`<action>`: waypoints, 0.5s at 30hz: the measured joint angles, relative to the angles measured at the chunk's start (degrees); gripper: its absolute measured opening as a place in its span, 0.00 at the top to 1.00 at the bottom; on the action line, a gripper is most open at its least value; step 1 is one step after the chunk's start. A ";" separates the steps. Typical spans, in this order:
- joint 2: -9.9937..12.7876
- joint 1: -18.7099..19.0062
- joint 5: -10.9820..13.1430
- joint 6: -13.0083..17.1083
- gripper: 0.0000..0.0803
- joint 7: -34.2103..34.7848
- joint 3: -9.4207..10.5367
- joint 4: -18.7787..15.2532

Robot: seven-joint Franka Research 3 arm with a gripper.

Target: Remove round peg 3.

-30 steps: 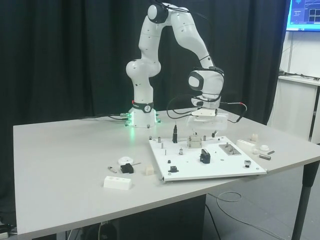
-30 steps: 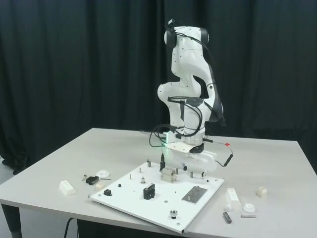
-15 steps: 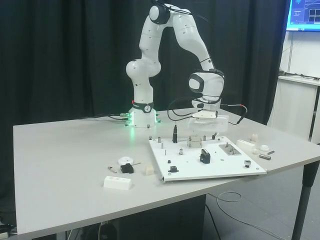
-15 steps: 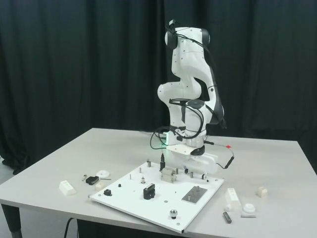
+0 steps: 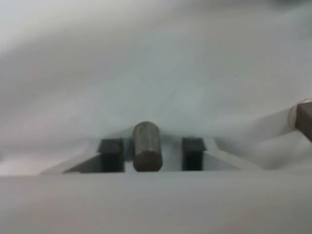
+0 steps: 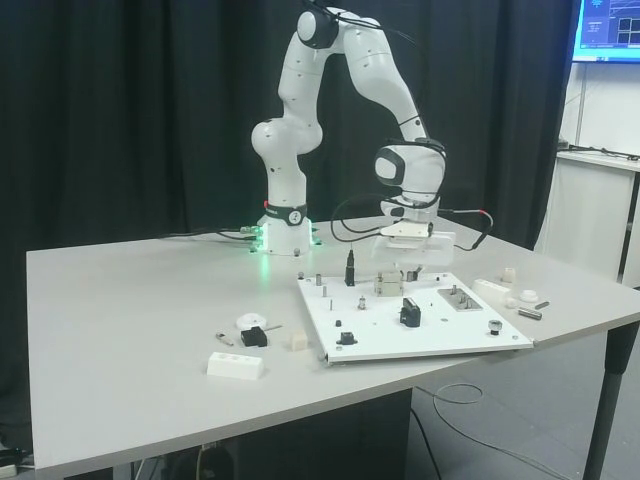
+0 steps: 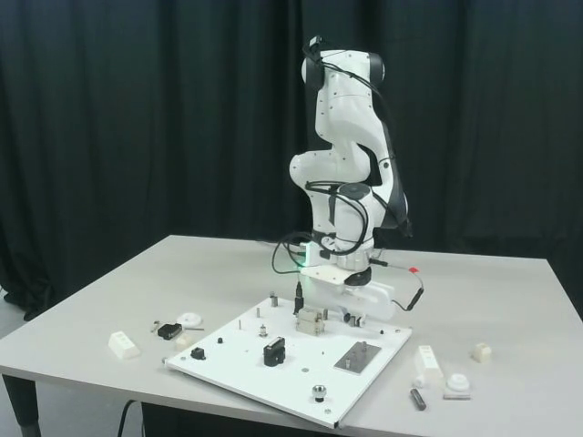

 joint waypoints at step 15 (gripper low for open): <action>0.08 -0.28 0.00 0.60 0.86 0.00 0.43 0.08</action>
